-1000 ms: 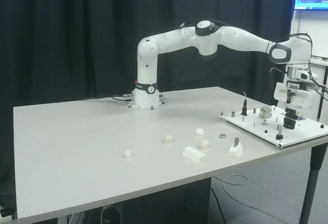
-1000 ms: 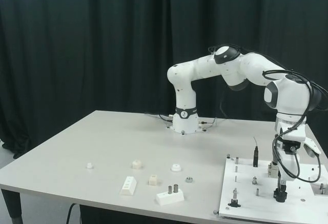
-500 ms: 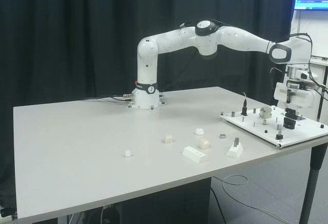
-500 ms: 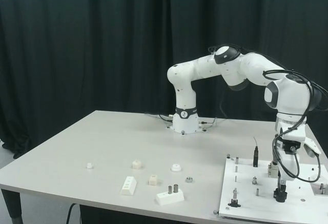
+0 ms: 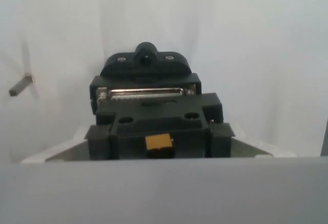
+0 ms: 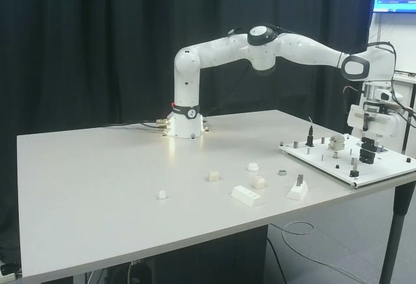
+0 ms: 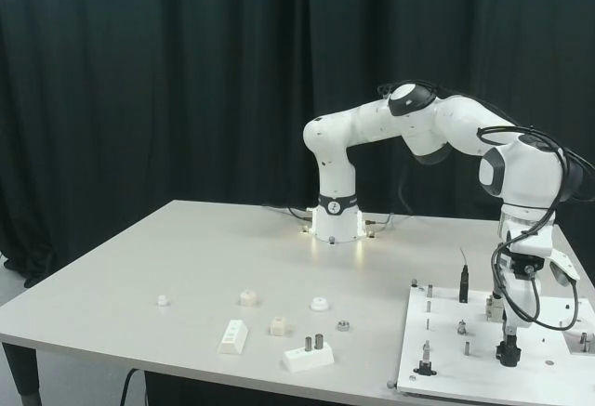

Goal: Insert D-SUB.

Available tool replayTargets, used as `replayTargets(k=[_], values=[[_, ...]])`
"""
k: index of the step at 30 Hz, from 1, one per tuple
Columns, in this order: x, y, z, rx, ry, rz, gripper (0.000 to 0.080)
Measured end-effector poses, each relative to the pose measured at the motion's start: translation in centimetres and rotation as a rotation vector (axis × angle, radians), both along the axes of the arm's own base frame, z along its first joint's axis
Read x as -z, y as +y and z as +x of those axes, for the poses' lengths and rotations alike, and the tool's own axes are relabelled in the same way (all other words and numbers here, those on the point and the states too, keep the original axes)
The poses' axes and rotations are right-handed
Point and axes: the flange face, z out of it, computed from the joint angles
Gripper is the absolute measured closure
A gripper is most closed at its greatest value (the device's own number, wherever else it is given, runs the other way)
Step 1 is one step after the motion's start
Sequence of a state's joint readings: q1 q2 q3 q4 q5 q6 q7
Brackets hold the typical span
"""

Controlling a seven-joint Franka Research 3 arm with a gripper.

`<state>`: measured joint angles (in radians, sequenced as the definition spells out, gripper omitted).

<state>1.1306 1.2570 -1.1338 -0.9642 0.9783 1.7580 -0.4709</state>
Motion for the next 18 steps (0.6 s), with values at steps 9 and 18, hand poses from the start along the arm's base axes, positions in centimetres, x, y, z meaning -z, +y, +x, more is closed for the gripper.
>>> replayTargets(k=[9,18], values=[[0.01,0.47,-0.31,0.015,0.003,0.006,0.0416],[0.02,0.83,-0.53,0.029,0.006,0.014,0.0416]])
